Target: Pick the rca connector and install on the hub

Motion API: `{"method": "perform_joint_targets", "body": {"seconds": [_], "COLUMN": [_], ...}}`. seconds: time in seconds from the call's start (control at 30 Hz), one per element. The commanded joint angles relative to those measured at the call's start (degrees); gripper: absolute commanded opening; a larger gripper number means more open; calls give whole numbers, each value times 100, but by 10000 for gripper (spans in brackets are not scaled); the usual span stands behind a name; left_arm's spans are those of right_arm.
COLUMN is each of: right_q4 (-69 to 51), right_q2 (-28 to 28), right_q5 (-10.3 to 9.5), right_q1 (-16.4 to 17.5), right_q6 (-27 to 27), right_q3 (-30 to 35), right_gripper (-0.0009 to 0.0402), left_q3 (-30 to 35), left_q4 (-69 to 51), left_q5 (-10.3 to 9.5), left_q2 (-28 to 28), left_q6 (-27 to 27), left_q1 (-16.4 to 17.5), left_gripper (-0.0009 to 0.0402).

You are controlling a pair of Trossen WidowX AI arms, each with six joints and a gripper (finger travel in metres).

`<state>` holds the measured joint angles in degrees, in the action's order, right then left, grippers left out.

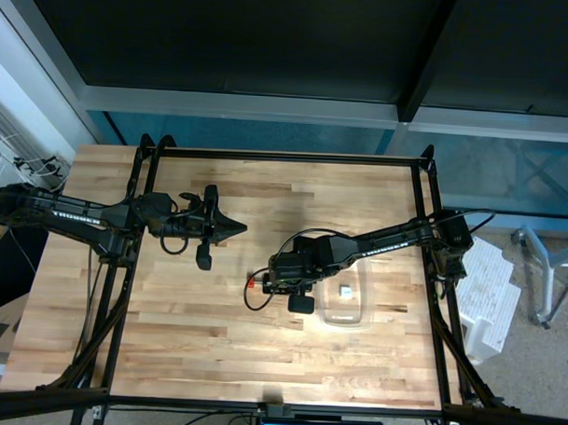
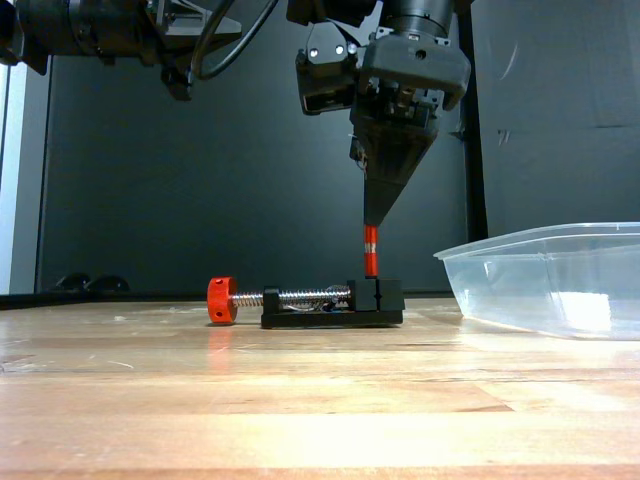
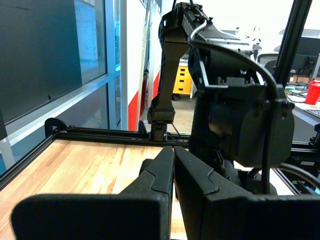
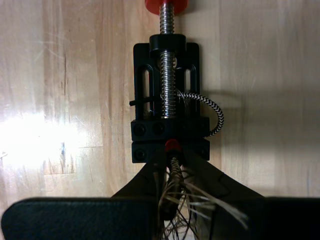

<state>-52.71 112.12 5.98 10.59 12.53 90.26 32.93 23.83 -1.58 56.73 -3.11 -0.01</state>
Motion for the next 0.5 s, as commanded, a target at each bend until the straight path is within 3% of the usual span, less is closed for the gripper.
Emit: {"method": "perform_joint_targets", "body": {"seconds": [0.03, 0.5], "right_q4": [7, 79], "right_q2": [85, 87], "right_q5": [-2, 50], "right_q1": [-9, -26], "right_q6": [2, -15], "right_q3": [-13, -11], "right_gripper": [0, 3], "left_q3": [0, 0], "left_q4": [2, 2], "left_q5": [2, 2], "left_q2": [0, 0], "left_q6": [2, 2], "left_q1": [0, 2], "left_gripper": [0, 0]}}
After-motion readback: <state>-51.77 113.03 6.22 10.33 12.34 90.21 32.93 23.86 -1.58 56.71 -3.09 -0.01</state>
